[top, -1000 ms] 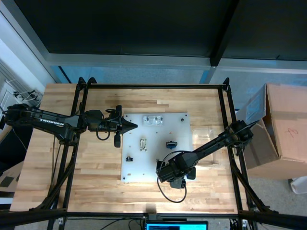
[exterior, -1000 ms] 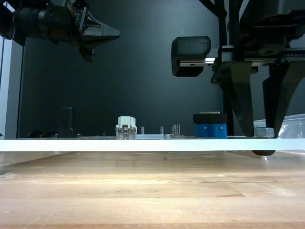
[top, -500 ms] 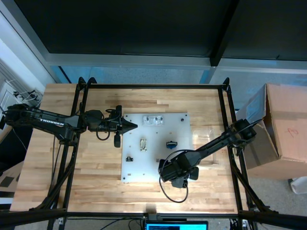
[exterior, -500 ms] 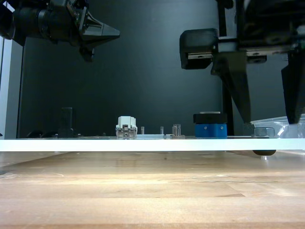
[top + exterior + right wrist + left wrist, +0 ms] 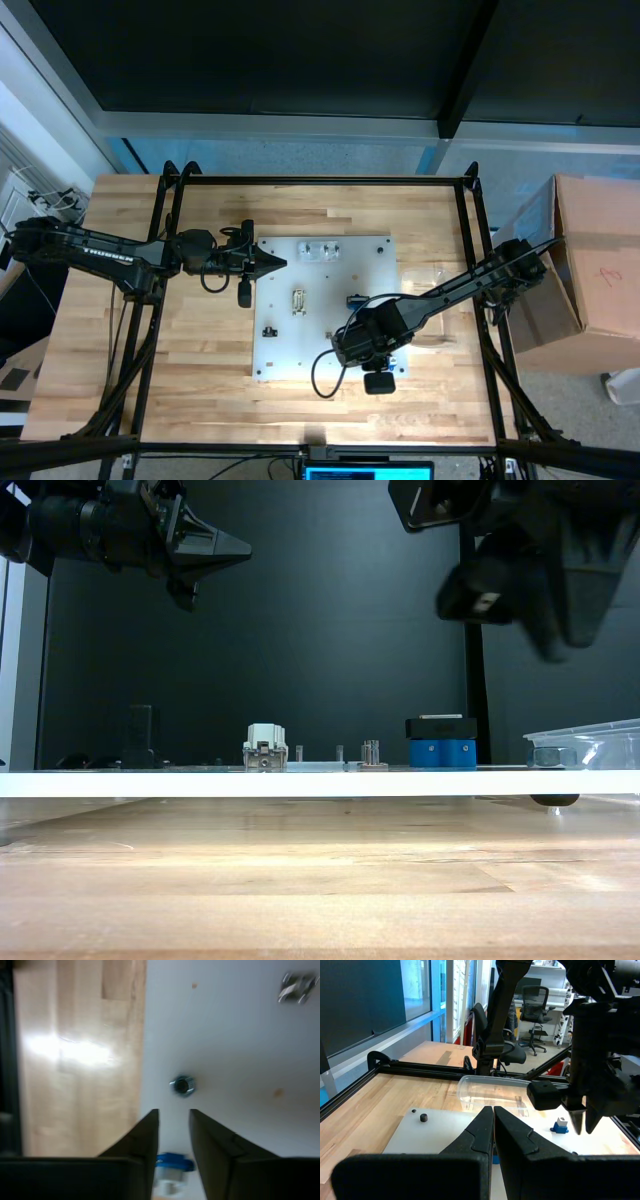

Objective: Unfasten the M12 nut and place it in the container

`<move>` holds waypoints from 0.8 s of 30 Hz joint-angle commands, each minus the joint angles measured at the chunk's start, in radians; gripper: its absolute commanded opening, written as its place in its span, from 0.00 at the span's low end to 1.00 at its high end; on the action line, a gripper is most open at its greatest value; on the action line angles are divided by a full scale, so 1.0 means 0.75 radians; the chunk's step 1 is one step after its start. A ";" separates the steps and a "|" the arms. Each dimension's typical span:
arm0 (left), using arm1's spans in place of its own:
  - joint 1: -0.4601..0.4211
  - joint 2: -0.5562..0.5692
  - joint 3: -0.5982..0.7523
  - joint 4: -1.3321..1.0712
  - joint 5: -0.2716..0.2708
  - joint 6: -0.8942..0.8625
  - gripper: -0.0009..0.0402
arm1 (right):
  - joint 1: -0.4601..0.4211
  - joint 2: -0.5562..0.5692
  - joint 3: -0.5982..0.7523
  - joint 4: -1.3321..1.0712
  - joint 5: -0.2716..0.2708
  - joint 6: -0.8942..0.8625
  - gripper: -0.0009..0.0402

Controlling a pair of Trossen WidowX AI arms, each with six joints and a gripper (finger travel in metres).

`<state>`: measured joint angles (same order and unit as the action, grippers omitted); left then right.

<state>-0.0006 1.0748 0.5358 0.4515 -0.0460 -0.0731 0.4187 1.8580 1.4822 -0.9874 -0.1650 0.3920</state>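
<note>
right gripper: fingers a narrow gap apart, holding nothing, hanging clear above the board. m12 nut just beyond its tips, apparently on its stud on the white board, not in the container. likely light, hard, slick steel; best pinched across opposite flats. left gripper well off, closed, empty.

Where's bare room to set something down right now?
The table is bare in front of the board and beyond its far edge. Crowded near right: right gripper hangs above the M12 nut on its stud, beside the container. Left gripper hovers over the board's far left.
</note>
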 commanded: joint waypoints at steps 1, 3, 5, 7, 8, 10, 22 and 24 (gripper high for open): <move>0.001 0.000 0.000 -0.001 0.001 0.000 0.02 | 0.001 0.001 -0.010 0.007 -0.065 0.067 0.01; 0.001 0.000 0.000 0.000 0.001 0.000 0.02 | 0.002 0.002 -0.033 0.017 -0.063 0.106 0.04; 0.001 0.000 0.001 0.001 0.001 0.000 0.02 | 0.001 0.002 -0.063 0.041 -0.063 0.133 0.04; 0.001 0.000 0.000 -0.001 0.001 0.000 0.02 | 0.003 0.002 -0.095 0.094 -0.065 0.133 0.02; 0.001 0.000 0.000 -0.001 0.001 0.000 0.02 | 0.004 0.002 -0.107 0.118 -0.064 0.138 0.02; 0.001 0.000 0.000 0.002 0.001 0.000 0.02 | 0.005 0.002 -0.132 0.160 -0.062 0.154 0.02; 0.001 0.000 0.000 -0.002 0.001 0.000 0.02 | 0.003 0.041 -0.187 0.176 0.039 0.117 0.02; 0.001 0.000 0.000 0.001 0.001 0.000 0.02 | 0.003 0.041 -0.187 0.167 0.094 0.117 0.02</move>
<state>-0.0002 1.0748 0.5358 0.4511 -0.0460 -0.0734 0.4210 1.8893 1.3418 -0.8593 -0.1207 0.4801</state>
